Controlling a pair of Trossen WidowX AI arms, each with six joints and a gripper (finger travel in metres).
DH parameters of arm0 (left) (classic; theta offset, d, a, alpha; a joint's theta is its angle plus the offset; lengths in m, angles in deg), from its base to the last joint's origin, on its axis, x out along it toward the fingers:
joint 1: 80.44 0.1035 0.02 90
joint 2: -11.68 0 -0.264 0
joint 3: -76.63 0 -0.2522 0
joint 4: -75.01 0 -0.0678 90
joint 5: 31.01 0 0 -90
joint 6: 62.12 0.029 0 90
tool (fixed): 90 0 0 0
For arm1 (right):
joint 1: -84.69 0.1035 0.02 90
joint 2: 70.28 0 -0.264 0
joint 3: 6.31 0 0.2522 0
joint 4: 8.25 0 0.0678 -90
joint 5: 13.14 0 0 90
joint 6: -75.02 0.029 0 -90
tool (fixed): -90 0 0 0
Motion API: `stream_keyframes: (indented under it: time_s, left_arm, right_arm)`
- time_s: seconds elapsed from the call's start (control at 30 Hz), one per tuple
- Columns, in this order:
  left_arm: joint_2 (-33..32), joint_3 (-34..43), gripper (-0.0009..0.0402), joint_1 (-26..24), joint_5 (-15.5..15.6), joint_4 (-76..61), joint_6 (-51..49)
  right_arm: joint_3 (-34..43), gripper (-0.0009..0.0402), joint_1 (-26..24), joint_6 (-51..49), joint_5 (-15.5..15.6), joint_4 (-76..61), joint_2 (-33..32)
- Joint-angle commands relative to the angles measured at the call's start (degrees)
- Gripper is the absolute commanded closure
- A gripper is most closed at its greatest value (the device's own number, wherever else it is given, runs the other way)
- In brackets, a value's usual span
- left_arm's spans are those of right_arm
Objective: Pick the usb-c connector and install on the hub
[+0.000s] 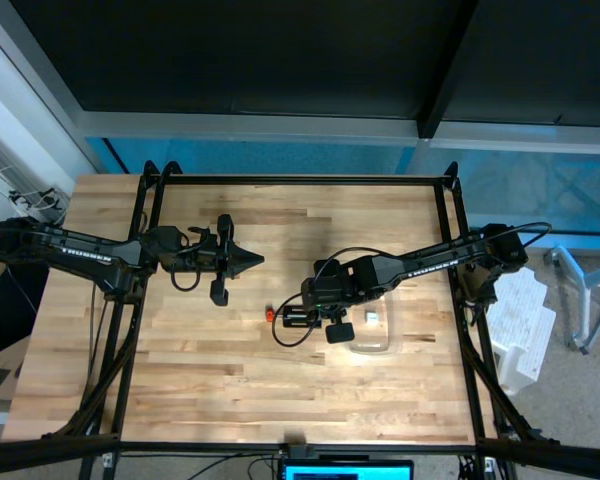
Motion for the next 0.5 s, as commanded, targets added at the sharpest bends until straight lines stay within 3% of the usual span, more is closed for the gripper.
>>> stream_keyframes:
  time_s: [0.03,0.5]
  left_arm:
    - [0.0,0.0,0.0393,0.0,0.0,0.0,0.0]
    - [0.0,0.0,0.0393,0.0,0.0,0.0,0.0]
  right_arm:
    - [0.0,0.0393,0.0,0.0,0.0,0.2,0.0]
    - [-0.2,0.0393,0.0,0.0,0.0,1.1,0.0]
